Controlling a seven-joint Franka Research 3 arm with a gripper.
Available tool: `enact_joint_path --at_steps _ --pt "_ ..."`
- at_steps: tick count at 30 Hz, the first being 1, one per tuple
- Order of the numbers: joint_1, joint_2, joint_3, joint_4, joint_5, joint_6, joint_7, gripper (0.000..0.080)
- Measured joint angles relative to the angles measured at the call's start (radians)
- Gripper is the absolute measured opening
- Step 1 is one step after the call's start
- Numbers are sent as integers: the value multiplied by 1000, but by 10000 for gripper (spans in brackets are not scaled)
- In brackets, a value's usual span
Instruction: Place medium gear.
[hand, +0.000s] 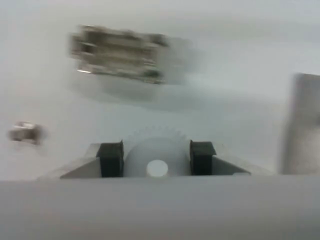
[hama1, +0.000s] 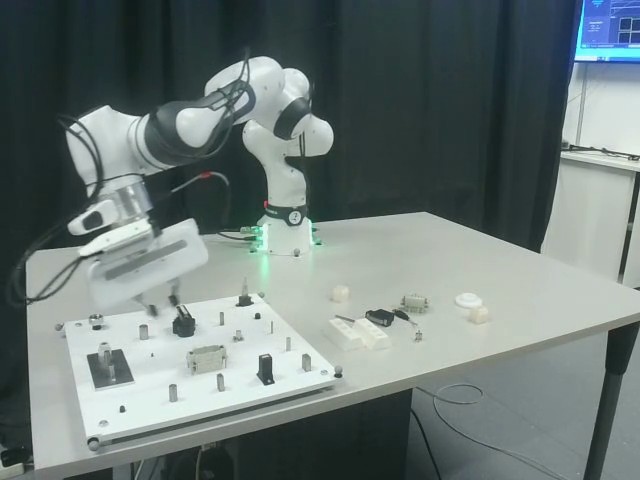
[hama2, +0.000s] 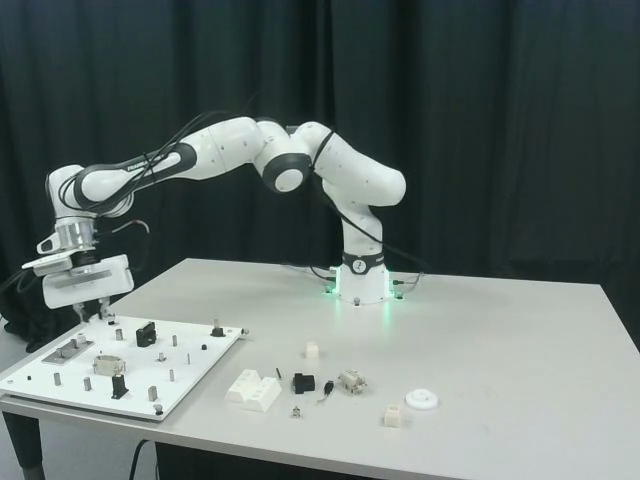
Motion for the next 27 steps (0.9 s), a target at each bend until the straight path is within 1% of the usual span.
enact_joint_path --at_steps 3,7,16,21,27 --pt "36 -18 -14 -32 0 -31 15 282" --pt "98 -50 -37 -97 0 -58 32 282" --pt "270 -141 -91 -282 -12 -63 90 282" --pt "370 -195 -114 -381 -34 -36 142 282" --pt "479 -268 -115 -499 -79 34 216 282"
